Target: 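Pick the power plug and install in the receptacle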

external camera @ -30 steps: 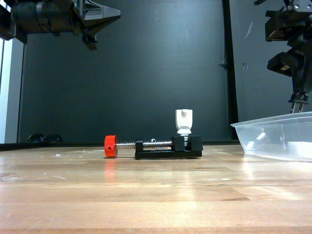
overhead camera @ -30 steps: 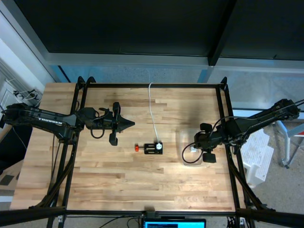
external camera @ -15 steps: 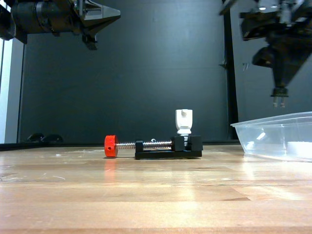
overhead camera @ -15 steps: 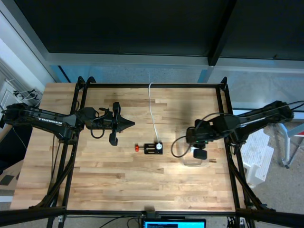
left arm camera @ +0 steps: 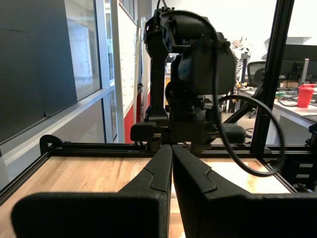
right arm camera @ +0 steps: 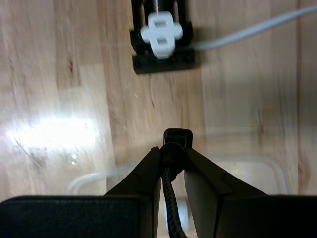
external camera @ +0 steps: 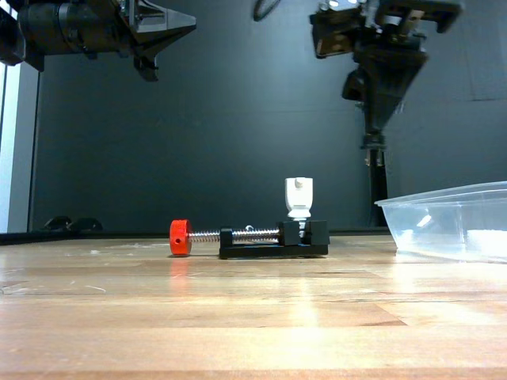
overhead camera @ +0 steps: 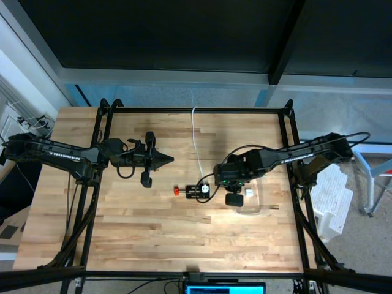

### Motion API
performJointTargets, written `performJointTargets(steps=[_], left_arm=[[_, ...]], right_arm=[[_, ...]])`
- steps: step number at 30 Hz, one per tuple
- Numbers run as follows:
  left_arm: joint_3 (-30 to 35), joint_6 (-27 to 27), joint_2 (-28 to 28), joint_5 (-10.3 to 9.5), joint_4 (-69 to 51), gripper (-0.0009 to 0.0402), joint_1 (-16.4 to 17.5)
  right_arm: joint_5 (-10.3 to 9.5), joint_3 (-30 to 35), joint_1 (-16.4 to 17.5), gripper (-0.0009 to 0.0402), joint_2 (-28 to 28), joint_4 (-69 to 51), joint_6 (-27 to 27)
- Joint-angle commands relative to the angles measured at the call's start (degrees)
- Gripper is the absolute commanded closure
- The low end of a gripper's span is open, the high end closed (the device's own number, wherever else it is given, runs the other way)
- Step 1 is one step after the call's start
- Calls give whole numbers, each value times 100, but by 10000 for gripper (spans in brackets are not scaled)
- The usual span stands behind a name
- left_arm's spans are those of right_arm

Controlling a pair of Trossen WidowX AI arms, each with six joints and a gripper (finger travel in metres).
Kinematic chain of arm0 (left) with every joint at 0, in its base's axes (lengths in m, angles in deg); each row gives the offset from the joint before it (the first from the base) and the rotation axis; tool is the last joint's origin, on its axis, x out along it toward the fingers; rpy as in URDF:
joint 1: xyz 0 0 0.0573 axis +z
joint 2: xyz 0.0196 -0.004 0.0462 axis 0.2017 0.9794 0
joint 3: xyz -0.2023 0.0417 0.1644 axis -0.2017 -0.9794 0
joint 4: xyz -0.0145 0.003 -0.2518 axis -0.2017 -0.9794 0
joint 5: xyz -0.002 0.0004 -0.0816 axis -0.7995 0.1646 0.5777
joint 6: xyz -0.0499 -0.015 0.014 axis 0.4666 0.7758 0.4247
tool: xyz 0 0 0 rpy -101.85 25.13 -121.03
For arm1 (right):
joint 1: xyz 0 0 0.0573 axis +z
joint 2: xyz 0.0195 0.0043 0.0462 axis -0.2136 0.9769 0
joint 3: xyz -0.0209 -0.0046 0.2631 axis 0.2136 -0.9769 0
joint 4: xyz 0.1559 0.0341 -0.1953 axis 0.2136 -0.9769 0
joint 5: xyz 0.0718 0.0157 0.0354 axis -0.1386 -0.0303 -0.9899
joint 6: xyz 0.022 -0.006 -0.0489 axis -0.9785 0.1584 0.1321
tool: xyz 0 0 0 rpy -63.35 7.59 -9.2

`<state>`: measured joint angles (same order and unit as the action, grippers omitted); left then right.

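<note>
The receptacle (overhead camera: 199,191) is a black block with a white socket face (external camera: 299,195), a red knob (external camera: 180,237) and a white cord (overhead camera: 196,138). My right gripper (external camera: 372,141) hangs pointing down, to the right of the receptacle and above the clear tray's near edge. It is shut on the power plug (right arm camera: 177,137), a small black plug with a braided stem between the fingers (right arm camera: 148,163). In the right wrist view the socket face (right arm camera: 161,33) lies ahead of the plug, apart from it. My left gripper (overhead camera: 165,160) is shut on nothing and hovers high, left of the receptacle.
A clear plastic tray (overhead camera: 254,208) sits right of the receptacle with a small white piece (overhead camera: 249,192) in it. A black frame (overhead camera: 196,111) runs around the wooden table. The left gripper (left arm camera: 172,148) points toward the right arm.
My right arm has swung left from above the tray toward the receptacle, carrying the plug. The left arm has not moved.
</note>
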<state>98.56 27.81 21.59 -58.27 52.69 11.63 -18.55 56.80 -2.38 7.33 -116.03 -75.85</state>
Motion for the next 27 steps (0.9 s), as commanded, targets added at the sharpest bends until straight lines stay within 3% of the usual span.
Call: performJointTargets(steps=[1, 14, 27], left_arm=[[0, -2, 2, 2, 2, 393, 2], [0, -2, 2, 2, 0, 393, 2], [0, -2, 0, 2, 2, 393, 2]], right_arm=[[17, 341, -26, 393, 291, -52, 0], [13, 1309, -98, 393, 1187, -142, 289], [13, 1600, -109, 393, 1482, -107, 507]])
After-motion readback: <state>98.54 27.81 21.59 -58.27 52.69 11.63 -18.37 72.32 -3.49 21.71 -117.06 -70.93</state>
